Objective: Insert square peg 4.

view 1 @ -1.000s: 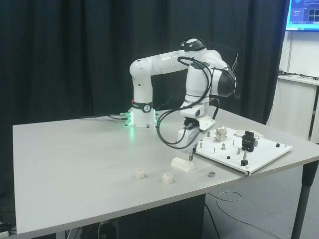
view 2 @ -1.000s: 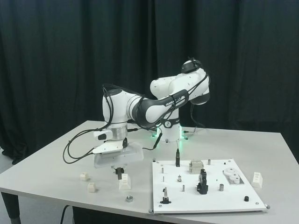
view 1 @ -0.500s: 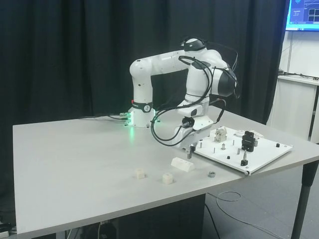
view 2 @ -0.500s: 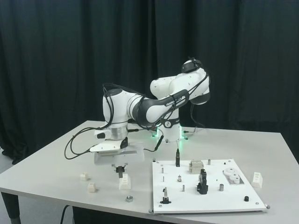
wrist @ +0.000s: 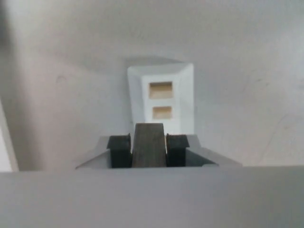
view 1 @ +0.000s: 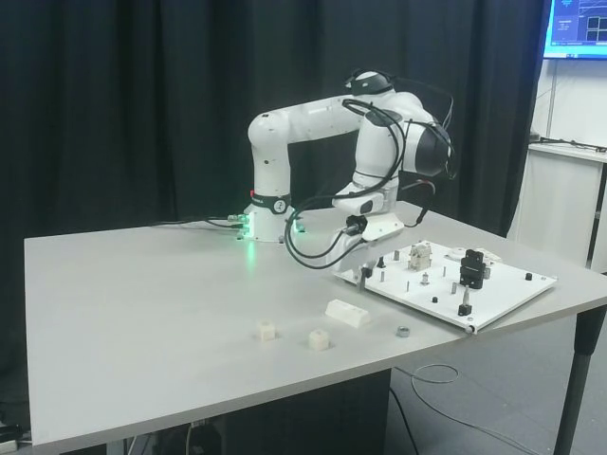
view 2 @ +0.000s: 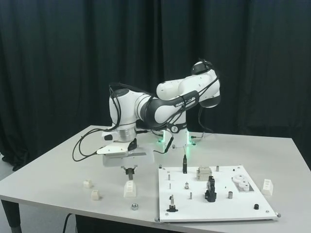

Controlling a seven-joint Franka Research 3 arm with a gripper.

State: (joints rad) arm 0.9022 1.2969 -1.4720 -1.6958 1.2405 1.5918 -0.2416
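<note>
The grey table (view 1: 142, 303) carries the white arm (view 1: 313, 118) and, at its 3 o'clock end in the first room view, a white board (view 1: 503, 289) of fixtures. The gripper (view 2: 129, 171) hangs above a white block (view 2: 129, 189) with two square holes, clear of it. Its black fingers (wrist: 119, 149) are clamped on the square peg (wrist: 149, 151), whose long axis stands upright, lower end pointing down at the block.

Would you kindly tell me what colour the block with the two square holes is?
White; the block shows best in the wrist view, beneath the tool.
</note>
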